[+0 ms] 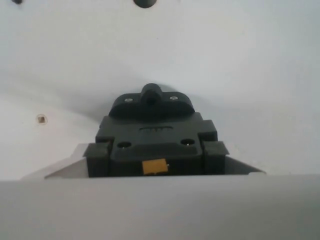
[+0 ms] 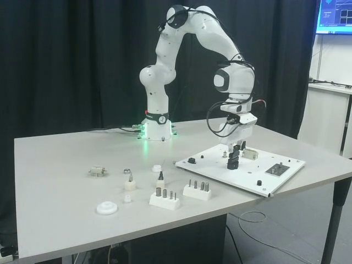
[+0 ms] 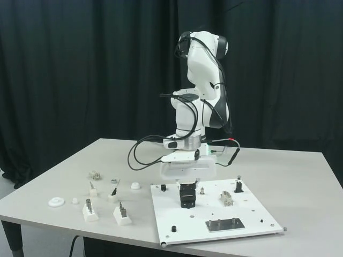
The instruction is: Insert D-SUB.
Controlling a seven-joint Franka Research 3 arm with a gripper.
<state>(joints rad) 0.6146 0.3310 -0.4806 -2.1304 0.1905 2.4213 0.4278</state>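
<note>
Gripper (image 2: 234,155) closed on a black plug (image 2: 232,161), just above the white board (image 2: 286,177). Beside it, a small socket (image 2: 249,154). Off the board, white holders (image 2: 164,199) carrying upright pins.

arm (image 2: 190,33): glossy white plastic | connector (image 1: 155,137): matt black plastic | table (image 2: 60,165): smooth matt grey

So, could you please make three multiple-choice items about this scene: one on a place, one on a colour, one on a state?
1. The gripper hangs over: A the white board; B a green tray; C a grey box.
2. The light at the arm's base is: A white; B green; C black.
3. The gripper points: A upward; B sideways; C downward.

Answers:
1 A, both room views show it above the board.
2 B, a green glow shows there.
3 C, it faces the board below.
</note>
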